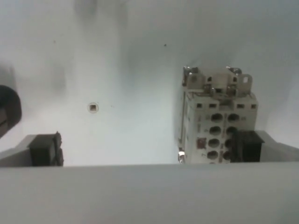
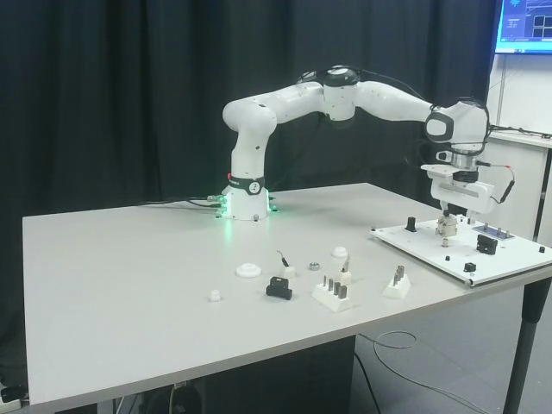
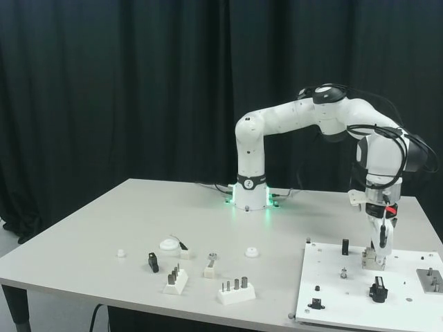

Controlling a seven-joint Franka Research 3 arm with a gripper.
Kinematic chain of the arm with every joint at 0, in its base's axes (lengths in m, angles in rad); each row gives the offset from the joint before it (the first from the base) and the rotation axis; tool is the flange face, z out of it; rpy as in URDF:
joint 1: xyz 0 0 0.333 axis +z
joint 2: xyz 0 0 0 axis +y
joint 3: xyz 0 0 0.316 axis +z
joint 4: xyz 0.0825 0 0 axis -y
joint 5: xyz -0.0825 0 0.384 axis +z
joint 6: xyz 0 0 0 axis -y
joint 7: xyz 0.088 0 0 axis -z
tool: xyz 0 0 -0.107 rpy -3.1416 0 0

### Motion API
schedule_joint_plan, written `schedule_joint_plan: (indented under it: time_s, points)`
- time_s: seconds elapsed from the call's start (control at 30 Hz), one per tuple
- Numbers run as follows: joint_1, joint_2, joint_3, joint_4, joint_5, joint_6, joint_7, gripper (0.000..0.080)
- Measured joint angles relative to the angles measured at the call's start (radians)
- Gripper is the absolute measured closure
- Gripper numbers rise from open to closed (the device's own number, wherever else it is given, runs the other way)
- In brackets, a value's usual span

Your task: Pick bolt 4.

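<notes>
While it hung over the white board (image 2: 517,259), the gripper (image 1: 145,149) had its fingers (image 1: 44,149) spread wide apart and gripped nothing. A connector block (image 1: 217,126) stood on the board below it, close to one finger. The bolts (image 2: 332,285) stood upright in a white holder (image 2: 331,300) on the grey table (image 2: 129,285), well apart from the gripper, at about 8 o'clock from it in the first room view. Which of them was bolt 4 could not be told.
</notes>
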Motion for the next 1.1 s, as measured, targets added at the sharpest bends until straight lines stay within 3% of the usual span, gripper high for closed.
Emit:
schedule_joint_plan:
  time_s: [0.57, 1.1]
  points:
    - [0.007, -0.001, -0.009, 0.0, 0.0, -0.006, 0.0, 0.0003]
    - [0.008, -0.001, -0.053, 0.0, -0.014, -0.043, -0.027, 0.0003]
